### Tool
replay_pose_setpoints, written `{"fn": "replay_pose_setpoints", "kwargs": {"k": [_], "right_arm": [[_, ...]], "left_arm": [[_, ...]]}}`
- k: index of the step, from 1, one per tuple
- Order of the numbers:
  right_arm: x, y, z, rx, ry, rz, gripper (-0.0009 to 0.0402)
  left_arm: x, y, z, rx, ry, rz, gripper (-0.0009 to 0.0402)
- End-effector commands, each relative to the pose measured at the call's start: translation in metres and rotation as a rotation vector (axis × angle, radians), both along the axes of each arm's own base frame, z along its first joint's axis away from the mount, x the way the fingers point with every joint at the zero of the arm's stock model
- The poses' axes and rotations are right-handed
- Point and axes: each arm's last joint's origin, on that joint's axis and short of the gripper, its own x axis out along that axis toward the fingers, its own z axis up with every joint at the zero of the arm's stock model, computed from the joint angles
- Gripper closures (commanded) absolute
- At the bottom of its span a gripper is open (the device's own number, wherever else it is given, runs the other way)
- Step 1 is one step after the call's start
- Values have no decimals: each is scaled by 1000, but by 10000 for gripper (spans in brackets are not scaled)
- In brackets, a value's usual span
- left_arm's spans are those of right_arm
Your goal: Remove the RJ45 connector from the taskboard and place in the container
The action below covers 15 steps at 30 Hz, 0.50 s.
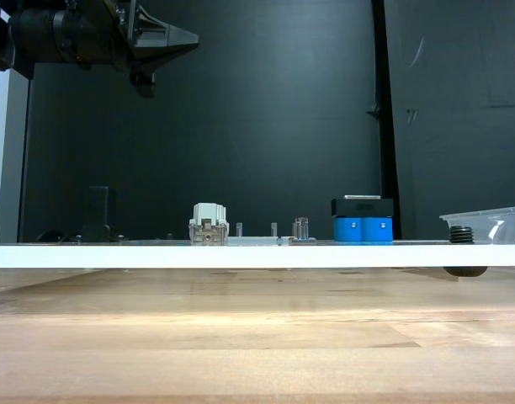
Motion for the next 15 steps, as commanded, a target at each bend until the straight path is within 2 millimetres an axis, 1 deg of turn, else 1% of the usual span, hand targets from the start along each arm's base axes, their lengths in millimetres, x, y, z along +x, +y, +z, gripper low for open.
{"fn": "replay_pose_setpoints", "kwargs": {"k": [1, 3, 8, 12, 15], "right_arm": [[-1, -1, 7, 22, -9, 3, 388], [-3, -3, 12, 31, -15, 3, 395], [-8, -9, 24, 43, 0, -4, 392], [-13, -18, 40, 64, -11, -13, 393], [-16, -29, 53, 75, -17, -30, 393]], "left_arm": [[0, 0, 0, 0, -1, 0, 393], [0, 0, 0, 0, -1, 0, 393], [0, 0, 0, 0, -1, 0, 393], [0, 0, 0, 0, -1, 0, 393], [0, 0, 0, 0, 0, 0, 393]]}}
